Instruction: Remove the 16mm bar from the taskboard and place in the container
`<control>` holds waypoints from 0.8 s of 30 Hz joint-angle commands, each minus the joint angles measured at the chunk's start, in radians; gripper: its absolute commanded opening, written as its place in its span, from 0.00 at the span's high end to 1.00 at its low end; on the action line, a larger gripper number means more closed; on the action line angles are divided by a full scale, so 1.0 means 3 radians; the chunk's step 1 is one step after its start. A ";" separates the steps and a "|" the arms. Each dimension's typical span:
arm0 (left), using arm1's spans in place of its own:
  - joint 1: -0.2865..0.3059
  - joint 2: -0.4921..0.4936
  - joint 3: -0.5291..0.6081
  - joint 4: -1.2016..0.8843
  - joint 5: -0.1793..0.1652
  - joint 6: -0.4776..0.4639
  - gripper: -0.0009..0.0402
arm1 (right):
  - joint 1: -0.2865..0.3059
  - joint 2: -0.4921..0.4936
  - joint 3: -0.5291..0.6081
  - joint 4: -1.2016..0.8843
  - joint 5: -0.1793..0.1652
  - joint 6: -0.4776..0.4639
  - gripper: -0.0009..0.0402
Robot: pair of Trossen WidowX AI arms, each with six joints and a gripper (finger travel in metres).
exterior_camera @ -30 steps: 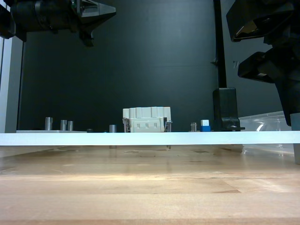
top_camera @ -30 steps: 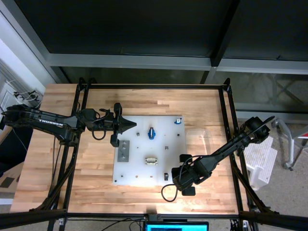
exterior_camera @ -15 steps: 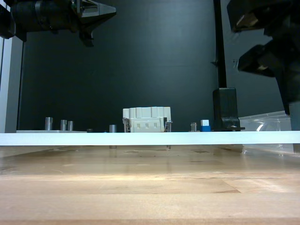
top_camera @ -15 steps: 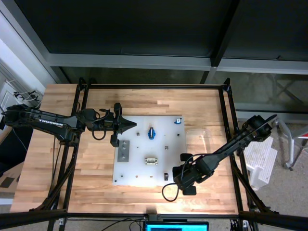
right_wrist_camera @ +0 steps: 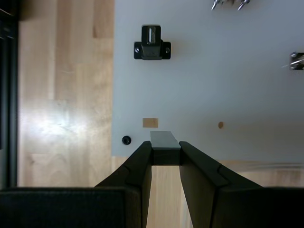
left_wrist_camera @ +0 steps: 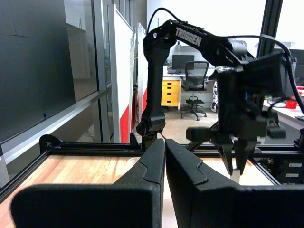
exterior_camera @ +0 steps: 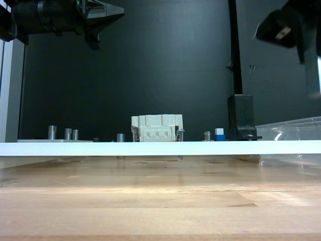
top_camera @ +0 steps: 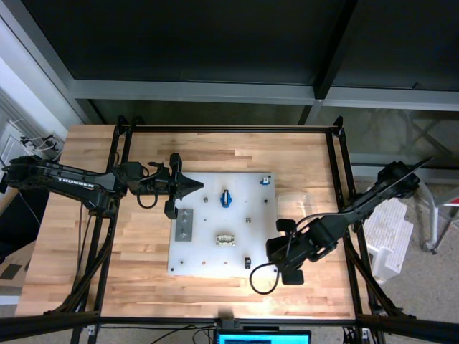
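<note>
**High view.** The taskboard (top_camera: 251,215) is lying flat on the wooden tabletop (top_camera: 93,251). It is carrying a grey metal block (top_camera: 185,228) at 9 o'clock from its centre, a blue knob (top_camera: 226,197) at 12 o'clock and a beige connector (top_camera: 225,239) at 6 o'clock. The container (top_camera: 300,204) is sitting on the tabletop at 3 o'clock from the board, just beside its edge.

The left gripper (top_camera: 195,187) is hovering over the board's corner at 10 o'clock. The right gripper (top_camera: 276,252) is pointing downward over the board's edge at about 4 o'clock, near the container but not over it.

**Right wrist view.** The right gripper (right_wrist_camera: 165,147) is clamping the 16mm bar (right_wrist_camera: 164,138) between its two fingers (right_wrist_camera: 142,161), which are pressing on opposite sides of this short grey block. The bar is hanging above the boundary between white board and bare wood. A small rectangular opening (right_wrist_camera: 150,122) and a dark fitting (right_wrist_camera: 152,45) are showing on the board below.

**Left wrist view.** The left gripper (left_wrist_camera: 165,152) is holding its jaws closed against each other, with nothing between them.

**Low view.** The left gripper (exterior_camera: 108,10) is hanging well above the board (exterior_camera: 150,148). The right gripper (exterior_camera: 288,30) is also raised well above it. The container (exterior_camera: 296,130) is resting at tabletop level.
</note>
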 commanded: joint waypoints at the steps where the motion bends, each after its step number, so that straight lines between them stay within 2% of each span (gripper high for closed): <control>1: 0.0001 0.0000 0.0001 0.0000 0.0001 0.0001 0.98 | -0.0001 -0.0132 0.0045 -0.0052 -0.0011 -0.0003 0.93; 9: 0.0000 0.0000 0.0001 -0.0001 0.0001 0.0000 0.98 | -0.0004 -0.0389 0.0052 -0.0069 -0.0010 -0.0001 0.94; 18: 0.0000 0.0000 0.0001 -0.0001 0.0001 0.0000 0.98 | -0.0009 -0.0407 0.0042 -0.0070 -0.0010 0.0045 0.94; 24: 0.0001 0.0000 0.0001 -0.0001 0.0001 0.0001 0.98 | -0.0170 -0.0432 -0.0025 -0.0191 -0.0008 -0.0023 0.93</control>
